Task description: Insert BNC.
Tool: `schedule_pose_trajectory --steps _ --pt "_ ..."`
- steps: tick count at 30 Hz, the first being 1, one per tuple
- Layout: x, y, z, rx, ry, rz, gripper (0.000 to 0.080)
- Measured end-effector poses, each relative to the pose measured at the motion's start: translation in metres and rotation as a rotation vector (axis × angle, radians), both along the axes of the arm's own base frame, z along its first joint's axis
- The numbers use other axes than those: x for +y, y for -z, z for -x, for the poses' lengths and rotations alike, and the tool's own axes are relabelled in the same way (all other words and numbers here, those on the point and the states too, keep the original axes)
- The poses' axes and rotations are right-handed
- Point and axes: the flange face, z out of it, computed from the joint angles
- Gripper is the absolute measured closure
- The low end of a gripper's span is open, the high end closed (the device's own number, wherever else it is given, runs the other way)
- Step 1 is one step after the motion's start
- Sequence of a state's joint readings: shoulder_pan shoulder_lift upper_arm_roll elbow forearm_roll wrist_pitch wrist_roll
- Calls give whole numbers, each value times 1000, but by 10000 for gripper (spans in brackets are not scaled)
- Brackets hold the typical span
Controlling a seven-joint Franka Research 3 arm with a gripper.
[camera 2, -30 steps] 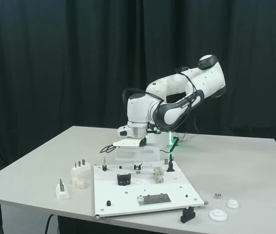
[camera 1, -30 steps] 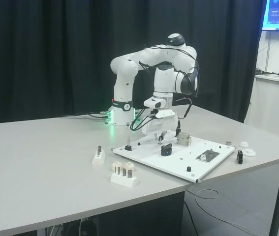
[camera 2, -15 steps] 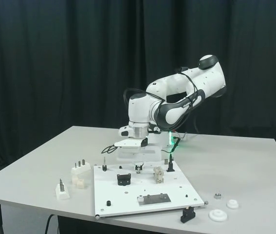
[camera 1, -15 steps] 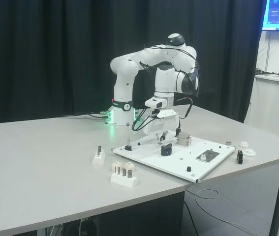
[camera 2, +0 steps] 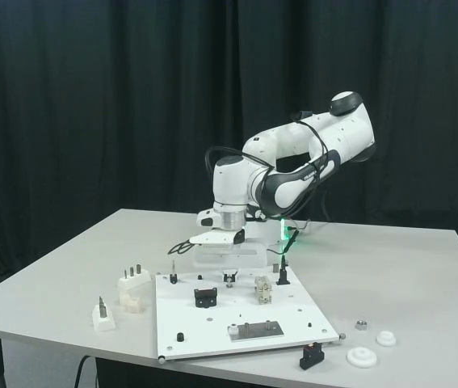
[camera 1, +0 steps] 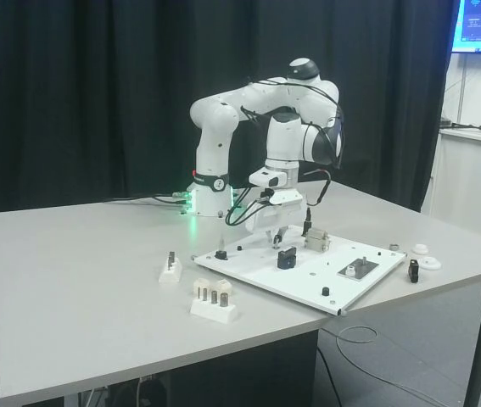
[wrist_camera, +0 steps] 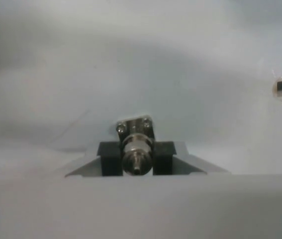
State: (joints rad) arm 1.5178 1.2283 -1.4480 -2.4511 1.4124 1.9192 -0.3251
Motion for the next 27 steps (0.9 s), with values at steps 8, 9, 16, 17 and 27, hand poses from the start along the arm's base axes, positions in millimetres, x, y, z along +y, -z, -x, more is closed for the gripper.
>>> schedule_pose_trajectory --steps 8,9,16,17,27 --pt "0 0 0 0 -1 0 677" --pt "0 0 0 0 0 0 677" --pt "0 1 0 -3 20 -1 677" --pt "0 1 0 -4 24 -2 677" --pt "0 1 0 -14 87 -7 677"
